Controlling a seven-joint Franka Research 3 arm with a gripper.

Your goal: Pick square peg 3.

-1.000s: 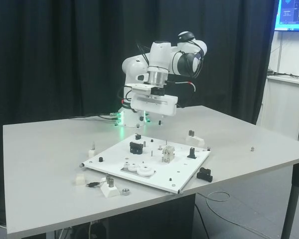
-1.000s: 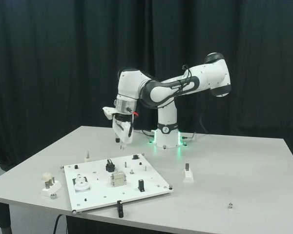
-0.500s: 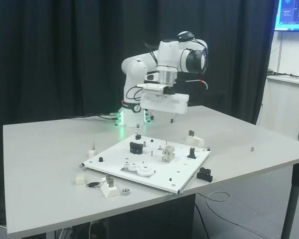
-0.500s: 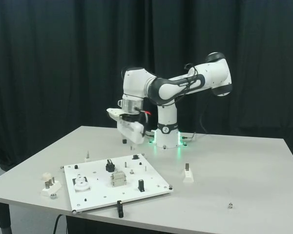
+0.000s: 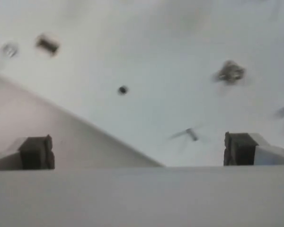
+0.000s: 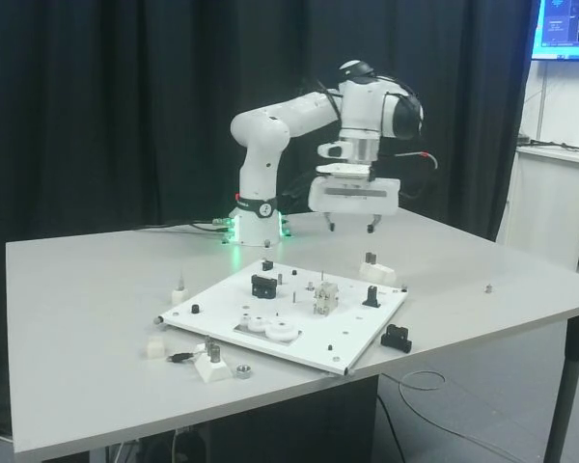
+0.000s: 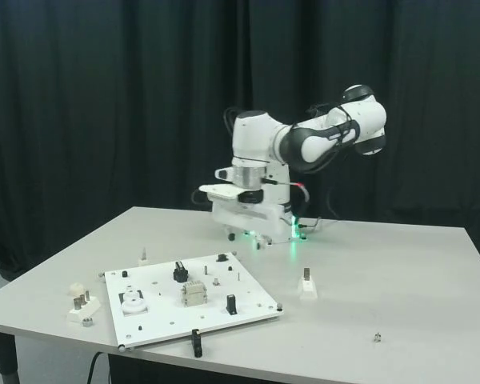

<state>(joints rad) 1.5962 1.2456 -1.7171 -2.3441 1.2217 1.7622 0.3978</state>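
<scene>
A small grey square peg (image 6: 372,258) (image 7: 306,274) stands upright in a white block (image 6: 379,273) (image 7: 308,290) on the grey table, just off the white board (image 6: 362,328) (image 7: 252,308). My gripper (image 6: 350,228) (image 7: 246,238) hangs high above the table behind the board, in front of the arm's base, apart from the peg. It is open with nothing between its fingertips. In the wrist view the gripper (image 5: 137,151) stands over a blurred board edge, and I cannot pick out the peg there.
The board carries several small black and grey parts (image 6: 263,285) (image 7: 194,294). A white holder with pegs (image 6: 212,363) (image 7: 82,308) and a black clip (image 6: 397,337) (image 7: 196,342) lie near the front edge. A small bolt (image 6: 488,286) (image 7: 376,337) sits alone on the table.
The arm has swung sideways, carrying the gripper from over the board's far corner towards the side where the peg block stands. The fingers stay open.
</scene>
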